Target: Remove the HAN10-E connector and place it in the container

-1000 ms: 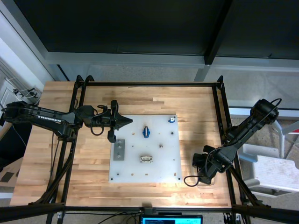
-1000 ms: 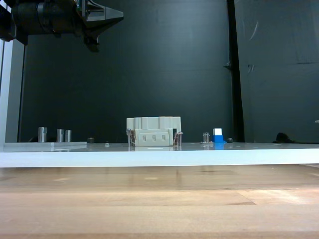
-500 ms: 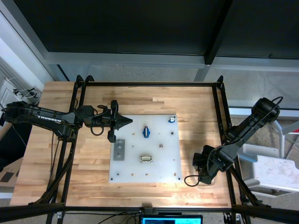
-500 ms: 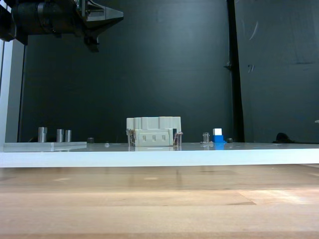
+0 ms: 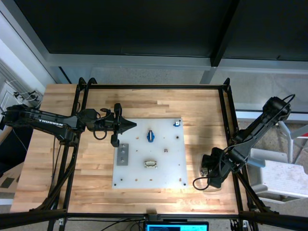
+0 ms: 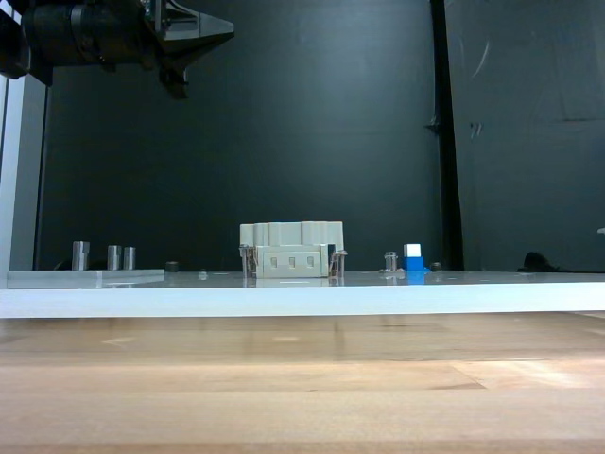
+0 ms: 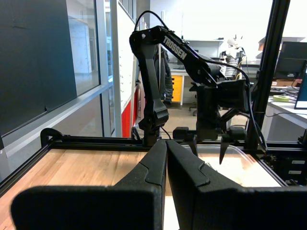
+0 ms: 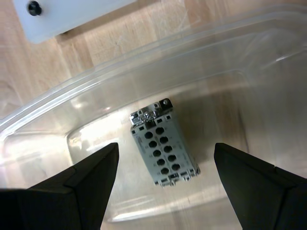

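Container [image 8: 96, 82]: clear tub holding one HAN10-E connector [image 8: 163, 149], pin-face up; we see this in the right wrist view alone. Right gripper [image 8: 165, 144] above it, fingers apart. Left gripper [image 5: 131, 125] over the white board [image 5: 163, 178]'s far-left corner, fingers together.

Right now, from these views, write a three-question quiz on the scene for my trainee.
1. True or false: the HAN10-E connector lies inside the container.
2. Whose fingers are open? A: left gripper, hovering above the white board. B: right gripper, above the container.
3. Fill in: the upright piece on the white board is coloured ____.
Key: 1 true; 2 B; 3 blue.
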Controlling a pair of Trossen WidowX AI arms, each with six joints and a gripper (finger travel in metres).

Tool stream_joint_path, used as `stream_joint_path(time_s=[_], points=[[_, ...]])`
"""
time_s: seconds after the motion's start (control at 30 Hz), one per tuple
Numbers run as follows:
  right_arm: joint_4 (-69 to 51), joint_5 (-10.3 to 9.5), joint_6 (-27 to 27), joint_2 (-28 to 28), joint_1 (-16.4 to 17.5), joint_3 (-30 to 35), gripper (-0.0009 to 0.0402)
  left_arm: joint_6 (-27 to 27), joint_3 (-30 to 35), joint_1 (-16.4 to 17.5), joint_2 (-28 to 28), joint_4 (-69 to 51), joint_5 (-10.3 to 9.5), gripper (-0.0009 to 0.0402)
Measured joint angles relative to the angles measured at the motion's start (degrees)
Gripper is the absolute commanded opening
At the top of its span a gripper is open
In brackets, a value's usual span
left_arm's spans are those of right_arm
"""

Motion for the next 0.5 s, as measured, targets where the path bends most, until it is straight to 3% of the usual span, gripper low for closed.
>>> stream_joint_path(time_s=[0.5], points=[[-11.50,0.09,-1.90,-3.67,-0.11,6.82,0.0260,-0.02,0.02,0.00,0.00,0.00,0.02,0.0000]])
